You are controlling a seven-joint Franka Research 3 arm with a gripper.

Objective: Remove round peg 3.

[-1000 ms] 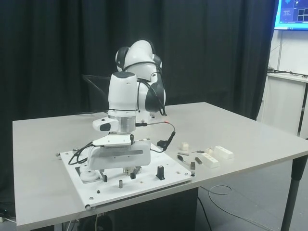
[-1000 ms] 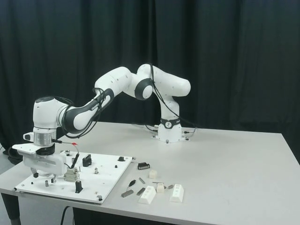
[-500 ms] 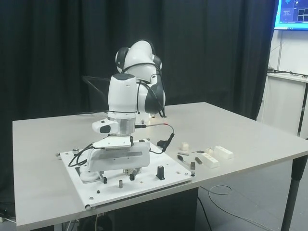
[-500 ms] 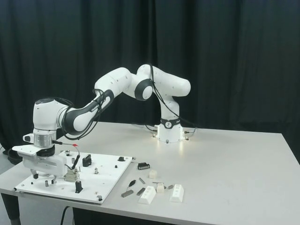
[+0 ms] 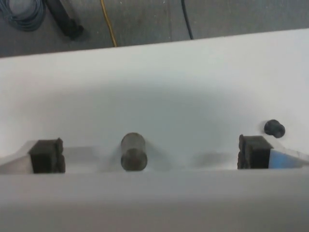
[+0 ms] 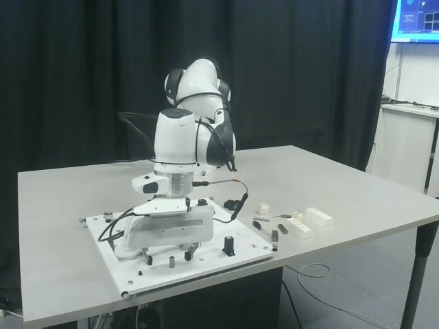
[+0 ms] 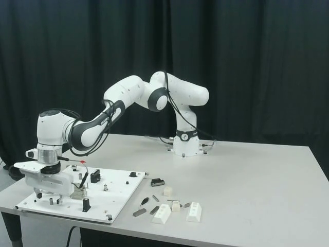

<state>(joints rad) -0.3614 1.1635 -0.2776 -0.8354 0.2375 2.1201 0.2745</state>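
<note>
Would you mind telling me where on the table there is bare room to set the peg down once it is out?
The widest free patch is the grey table between the arm's base and the far edge. It is crowded on the white board under the gripper, and around the small white blocks beside it.

black curtain [image 7: 247, 62] behind the grey table [image 7: 257, 180]; a lit screen [image 6: 416, 20] at one corner.

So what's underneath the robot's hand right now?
A small round peg stands upright on the white board, between the open gripper's two black fingertips. Whether the peg sits in a hole cannot be seen.
</note>
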